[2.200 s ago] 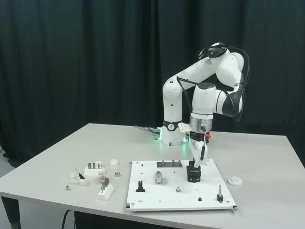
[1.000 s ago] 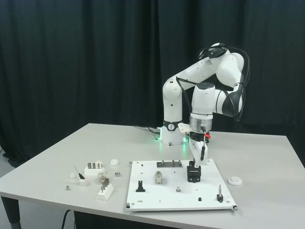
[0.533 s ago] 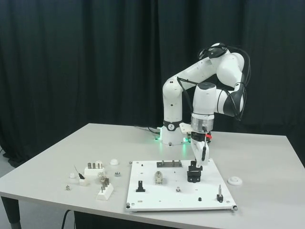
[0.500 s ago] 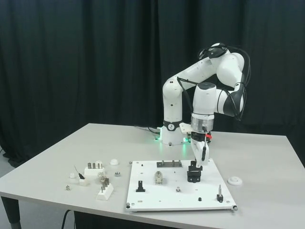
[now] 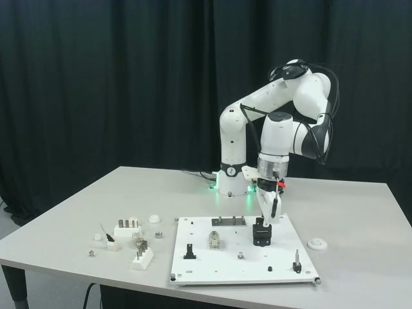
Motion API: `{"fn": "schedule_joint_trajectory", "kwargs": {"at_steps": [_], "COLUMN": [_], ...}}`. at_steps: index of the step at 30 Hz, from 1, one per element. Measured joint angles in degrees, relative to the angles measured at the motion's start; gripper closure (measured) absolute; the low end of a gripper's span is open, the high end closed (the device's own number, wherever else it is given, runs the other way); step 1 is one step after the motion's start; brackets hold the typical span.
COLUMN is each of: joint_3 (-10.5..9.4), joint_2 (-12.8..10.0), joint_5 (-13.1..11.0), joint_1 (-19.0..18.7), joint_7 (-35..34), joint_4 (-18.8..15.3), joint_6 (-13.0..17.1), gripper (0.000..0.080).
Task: Insert D-SUB.
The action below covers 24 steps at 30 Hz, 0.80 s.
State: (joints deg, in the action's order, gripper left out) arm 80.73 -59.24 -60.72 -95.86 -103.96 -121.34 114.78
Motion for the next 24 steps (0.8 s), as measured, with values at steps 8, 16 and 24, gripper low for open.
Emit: {"fn": "schedule_joint_trajectory", "kwargs": {"at_steps": [8,16,24], "joint_3": [-0.08,-0.2,-0.22], "joint_2": [-0.2,-0.4,-0.4], "joint_5": [0.0,-0.1,-0.2], "joint_1": [0.0,0.0,0.0], "joint_7": [-0.3,-0.9,-1.1], "joint_4": [0.1,0.1,0.1], "joint_6": [0.0,0.1,0.1], "gripper": [0.0648,0.0648,0.0648]}}
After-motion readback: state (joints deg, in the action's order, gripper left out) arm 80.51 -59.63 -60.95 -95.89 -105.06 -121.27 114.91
